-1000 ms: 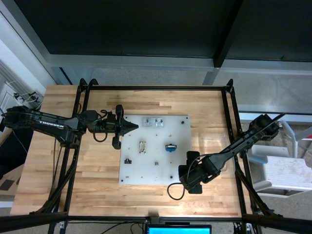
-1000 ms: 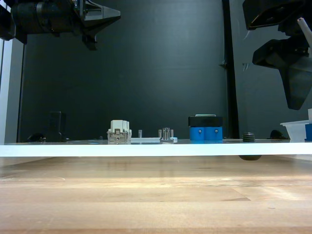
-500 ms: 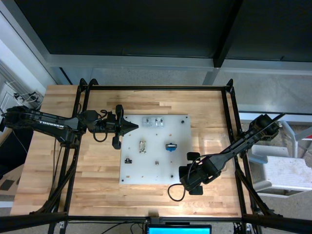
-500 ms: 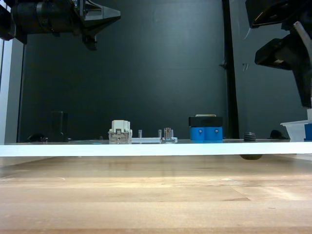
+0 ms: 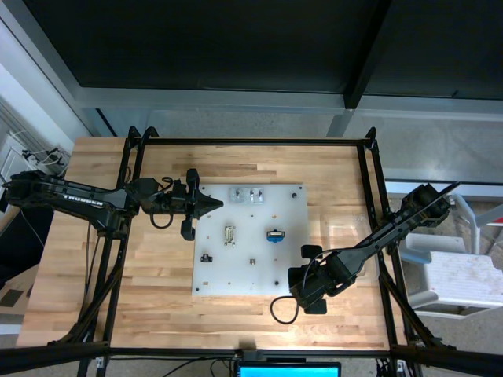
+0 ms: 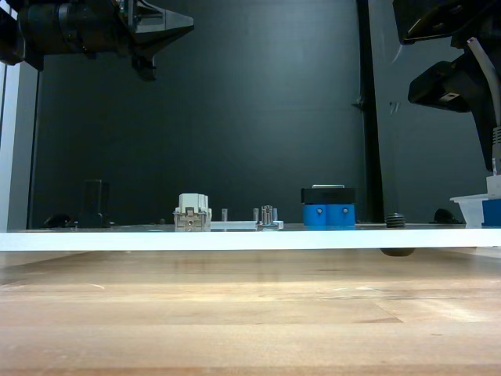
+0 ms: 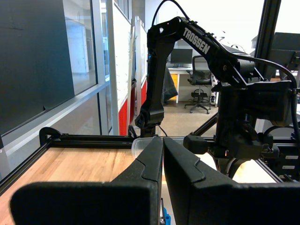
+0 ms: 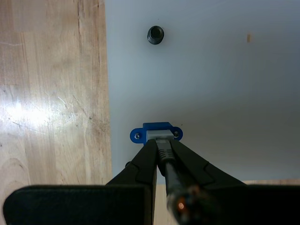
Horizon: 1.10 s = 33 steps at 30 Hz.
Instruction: Remove the rj45 connector and place it in the container
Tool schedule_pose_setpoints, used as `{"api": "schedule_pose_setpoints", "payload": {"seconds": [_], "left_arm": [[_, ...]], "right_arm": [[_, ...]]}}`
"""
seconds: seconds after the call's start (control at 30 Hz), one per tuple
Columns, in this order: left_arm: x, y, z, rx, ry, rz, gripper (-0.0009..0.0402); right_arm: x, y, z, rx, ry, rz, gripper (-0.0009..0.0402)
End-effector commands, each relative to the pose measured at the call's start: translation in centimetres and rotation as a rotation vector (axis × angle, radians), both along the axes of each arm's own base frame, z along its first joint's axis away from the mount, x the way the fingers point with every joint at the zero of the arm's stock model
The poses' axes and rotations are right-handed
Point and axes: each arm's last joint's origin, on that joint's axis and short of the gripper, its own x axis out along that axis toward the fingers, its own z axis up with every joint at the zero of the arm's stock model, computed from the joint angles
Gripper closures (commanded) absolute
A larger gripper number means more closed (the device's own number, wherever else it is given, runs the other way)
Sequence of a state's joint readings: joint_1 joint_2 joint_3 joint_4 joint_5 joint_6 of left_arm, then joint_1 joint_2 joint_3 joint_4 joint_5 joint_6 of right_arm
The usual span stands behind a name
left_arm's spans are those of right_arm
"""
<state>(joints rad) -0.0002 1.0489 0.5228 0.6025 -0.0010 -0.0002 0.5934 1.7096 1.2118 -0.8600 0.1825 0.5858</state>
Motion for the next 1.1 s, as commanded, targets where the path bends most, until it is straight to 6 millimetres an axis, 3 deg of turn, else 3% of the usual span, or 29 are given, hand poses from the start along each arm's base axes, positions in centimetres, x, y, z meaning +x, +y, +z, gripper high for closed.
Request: {"api": "schedule_pose_setpoints", "payload": {"seconds": [0.03, 0.27, 0.67, 1.1], "left_arm": [[0.0, 0.0, 0.0, 0.000, 0.000, 0.000, 0.0392], [0.0, 0.0, 0.0, 0.000, 0.000, 0.000, 0.0392], [0.0, 0.0, 0.0, 0.000, 0.000, 0.000, 0.0392], [0.0, 0.0, 0.0, 0.000, 0.000, 0.000, 0.0392]], "right_arm": [[0.0, 0.0, 0.0, 0.001, -0.002, -0.001, 0.0394], [0.0, 0.1, 0.3, 0.019, 0.004, 0.004, 0.0393], [-0.7, -0.3, 2.6, 0.030, -0.009, -0.002, 0.0393], [-3.8, -2.4, 6.0, 0.052, -0.037, -0.015, 0.0393]]}}
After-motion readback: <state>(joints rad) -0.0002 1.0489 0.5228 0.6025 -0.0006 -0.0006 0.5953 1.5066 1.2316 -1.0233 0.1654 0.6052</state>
